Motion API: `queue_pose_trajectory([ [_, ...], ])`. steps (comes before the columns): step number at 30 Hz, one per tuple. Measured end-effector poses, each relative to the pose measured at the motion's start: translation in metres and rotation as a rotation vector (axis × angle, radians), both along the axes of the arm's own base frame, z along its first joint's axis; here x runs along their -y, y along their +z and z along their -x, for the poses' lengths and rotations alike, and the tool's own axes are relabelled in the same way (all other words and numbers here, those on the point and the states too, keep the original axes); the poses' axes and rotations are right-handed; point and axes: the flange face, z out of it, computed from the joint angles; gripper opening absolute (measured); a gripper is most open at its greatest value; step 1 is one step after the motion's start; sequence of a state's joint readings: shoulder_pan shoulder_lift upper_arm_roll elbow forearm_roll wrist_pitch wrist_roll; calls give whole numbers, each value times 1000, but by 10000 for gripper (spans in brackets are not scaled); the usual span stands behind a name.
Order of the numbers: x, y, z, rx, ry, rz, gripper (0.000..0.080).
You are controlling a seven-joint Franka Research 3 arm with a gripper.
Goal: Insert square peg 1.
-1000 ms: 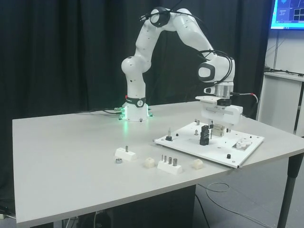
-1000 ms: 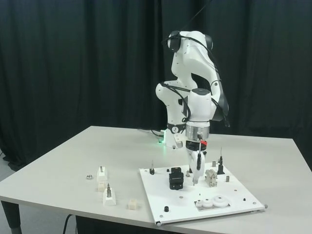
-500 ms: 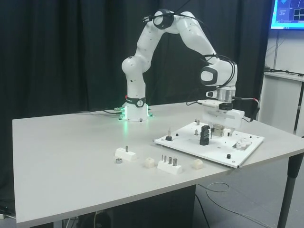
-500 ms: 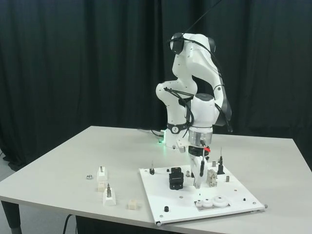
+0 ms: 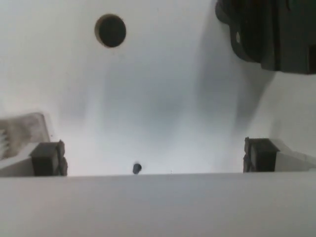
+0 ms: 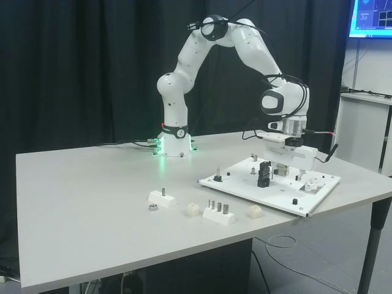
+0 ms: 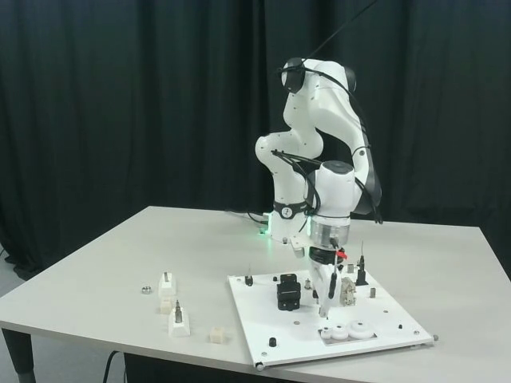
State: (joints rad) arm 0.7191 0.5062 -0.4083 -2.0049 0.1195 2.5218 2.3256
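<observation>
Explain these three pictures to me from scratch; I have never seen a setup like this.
The white jointed machine is a robot arm bolted to a grey table. Two pictures come from cameras standing in the room, on different sides. The third comes from a camera on the arm's wrist, looking down past its two-fingered hand.

On the table lies a flat white board carrying small fittings, among them a black block and white gear wheels. Beside the board stand small white holder blocks with grey metal pegs.

The hand hangs low over the board, next to the black block. In the wrist picture its fingertips stand wide apart with bare board between them, so it holds nothing.
</observation>
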Motion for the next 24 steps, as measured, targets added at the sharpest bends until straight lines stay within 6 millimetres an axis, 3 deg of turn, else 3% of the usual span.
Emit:
queue_pose_trajectory([
  [11,8,8,-7,8,-14,15,800],
  [24,8,34,-14,-31,-26,57,800],
])
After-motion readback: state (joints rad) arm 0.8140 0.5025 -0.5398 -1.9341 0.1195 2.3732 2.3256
